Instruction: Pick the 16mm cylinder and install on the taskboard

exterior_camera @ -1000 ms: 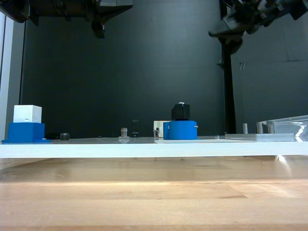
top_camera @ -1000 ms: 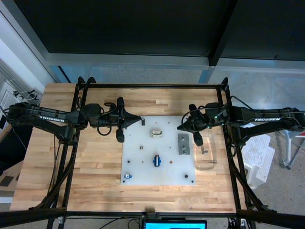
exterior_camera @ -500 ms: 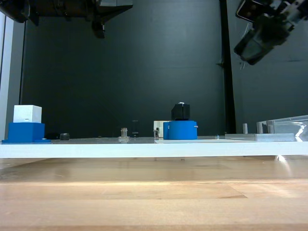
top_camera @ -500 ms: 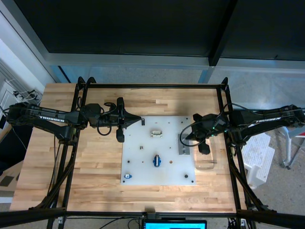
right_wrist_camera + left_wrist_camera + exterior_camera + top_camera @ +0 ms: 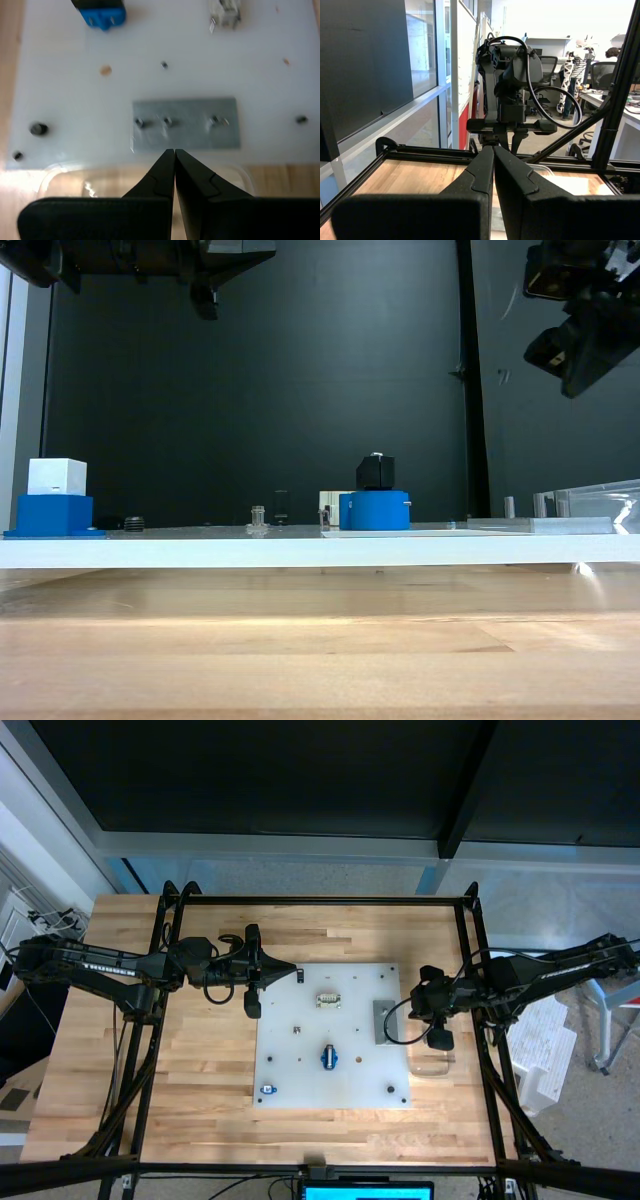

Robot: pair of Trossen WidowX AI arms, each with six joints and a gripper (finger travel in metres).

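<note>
Only wrist views show both clenched: left end effector [image 5: 493,150] left of the taskboard [image 5: 290,1065], right end effector [image 5: 174,151] over its right edge.

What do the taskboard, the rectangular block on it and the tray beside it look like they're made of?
The taskboard: likely matte white plastic, flat even colour. The grey block: metal, perhaps aluminium, dull sheen. The tray: clear plastic, see-through with glints. The left gripper, shut, hangs above the board's far-left area; the right gripper, shut, above the tray's edge.
</note>
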